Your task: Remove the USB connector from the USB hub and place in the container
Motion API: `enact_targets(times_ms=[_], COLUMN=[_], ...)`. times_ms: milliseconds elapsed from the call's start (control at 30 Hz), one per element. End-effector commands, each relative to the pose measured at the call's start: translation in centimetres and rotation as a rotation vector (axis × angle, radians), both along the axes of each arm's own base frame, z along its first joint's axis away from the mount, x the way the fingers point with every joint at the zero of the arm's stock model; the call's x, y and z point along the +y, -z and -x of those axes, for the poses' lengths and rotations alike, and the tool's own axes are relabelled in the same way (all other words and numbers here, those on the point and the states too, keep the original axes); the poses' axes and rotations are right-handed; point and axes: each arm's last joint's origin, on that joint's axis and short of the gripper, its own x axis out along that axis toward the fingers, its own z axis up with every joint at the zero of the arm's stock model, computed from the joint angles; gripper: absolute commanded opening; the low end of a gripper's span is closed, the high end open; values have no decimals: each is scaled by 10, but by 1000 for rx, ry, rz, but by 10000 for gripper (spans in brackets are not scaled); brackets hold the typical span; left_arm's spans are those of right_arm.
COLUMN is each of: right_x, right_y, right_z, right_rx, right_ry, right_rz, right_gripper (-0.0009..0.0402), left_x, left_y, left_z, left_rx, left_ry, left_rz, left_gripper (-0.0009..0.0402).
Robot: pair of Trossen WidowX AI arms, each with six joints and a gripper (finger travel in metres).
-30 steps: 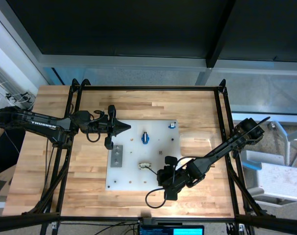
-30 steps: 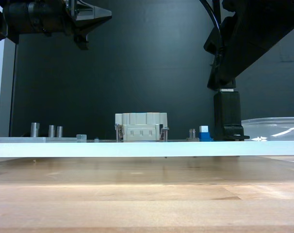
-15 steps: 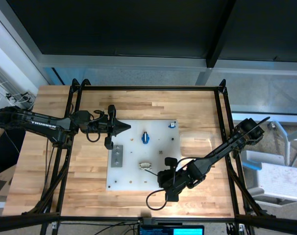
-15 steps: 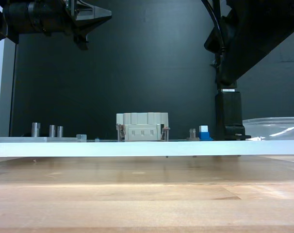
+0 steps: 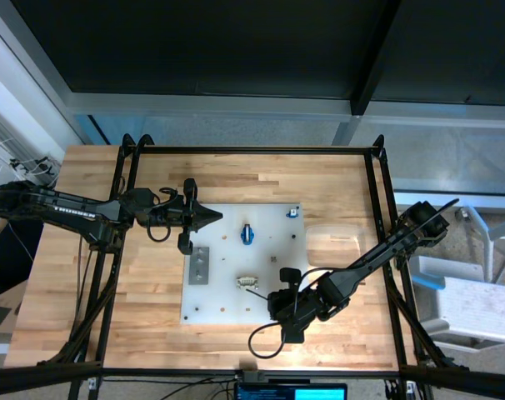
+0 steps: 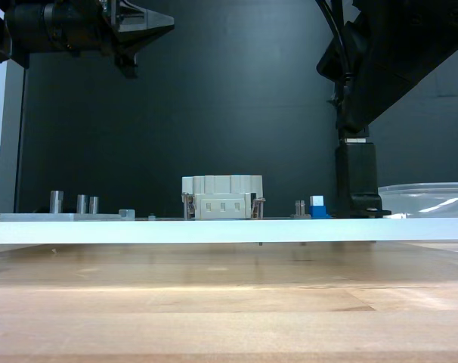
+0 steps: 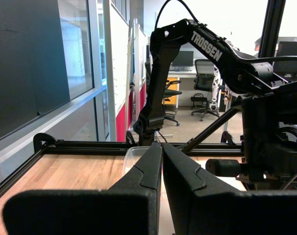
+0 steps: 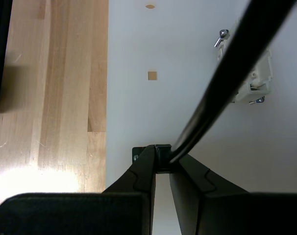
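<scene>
White task board (image 5: 212, 304) lies under the right gripper (image 8: 163, 157), clenched on the USB connector (image 8: 210, 93) seated in the USB hub (image 8: 137, 152) at its fingertips. The container (image 5: 332, 243) sits well behind it. The left gripper (image 7: 161, 161) hangs closed and empty. A skewed pull may jam the plug or lose it.

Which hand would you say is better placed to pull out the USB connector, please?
Right. The right hand is down on the white board, shut on the USB connector, nearer the container. The left hand hangs shut, high over the board's far-left corner.
</scene>
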Motion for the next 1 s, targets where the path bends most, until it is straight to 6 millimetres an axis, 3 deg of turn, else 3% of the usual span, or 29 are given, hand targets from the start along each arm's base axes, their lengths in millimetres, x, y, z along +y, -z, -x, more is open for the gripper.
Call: enact_targets(times_ms=[33,233,467,1000], right_x=[0,10,13,-4], right_y=[1,10,9,-2], right_z=[0,3,4,-4], right_rx=[-8,-17,3,24], right_ry=[-11,-28,-62,-121], right_rz=[45,112,66,-3], right_gripper=[0,0,0,0], left_x=[0,0,0,0], left_y=[0,0,0,0], left_z=[0,0,0,0], left_rx=[0,0,0,0], left_ry=[0,0,0,0], left_rz=[0,0,0,0], left_gripper=[1,0,0,1])
